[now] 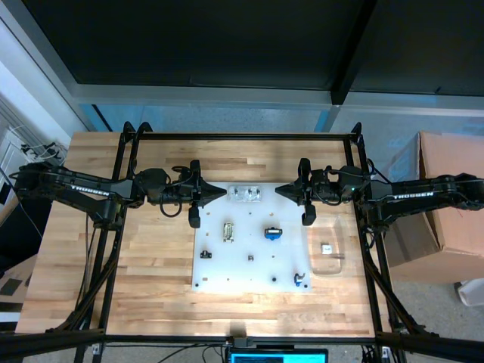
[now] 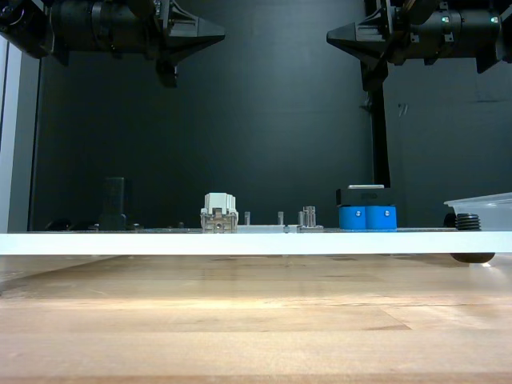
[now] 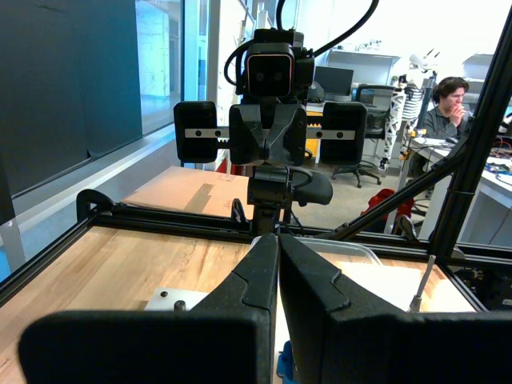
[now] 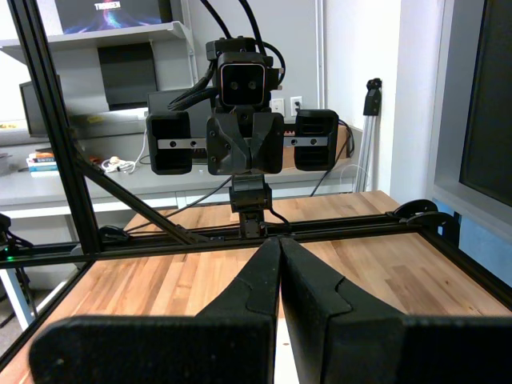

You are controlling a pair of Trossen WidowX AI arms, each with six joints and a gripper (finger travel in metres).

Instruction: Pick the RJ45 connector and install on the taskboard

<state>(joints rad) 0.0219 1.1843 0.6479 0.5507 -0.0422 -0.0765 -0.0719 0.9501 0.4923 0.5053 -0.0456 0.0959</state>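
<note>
— Wrapping up, is it? Both the left gripper [image 1: 224,192] and right gripper [image 1: 278,190] hang over the far edge of the taskboard [image 1: 227,274], jaws clenched, empty.
— The RJ45 connector [image 1: 299,277] looks seated in the blue jack [image 1: 302,283]; next, just verify seating.

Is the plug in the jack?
Seemingly in: grey piece covers the blue jack. The left pincer and right pincer hang shut over the board, far side.

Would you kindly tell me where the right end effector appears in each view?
High view: right end effector, shut, over the white board's far edge.
Low view: it hangs high, right of centre.
Left wrist view: it faces the camera.
Right wrist view: its own shut fingers.
Shared landmark: the shut left end effector facing it, tips apart.
Connector: cannot tell.
</note>
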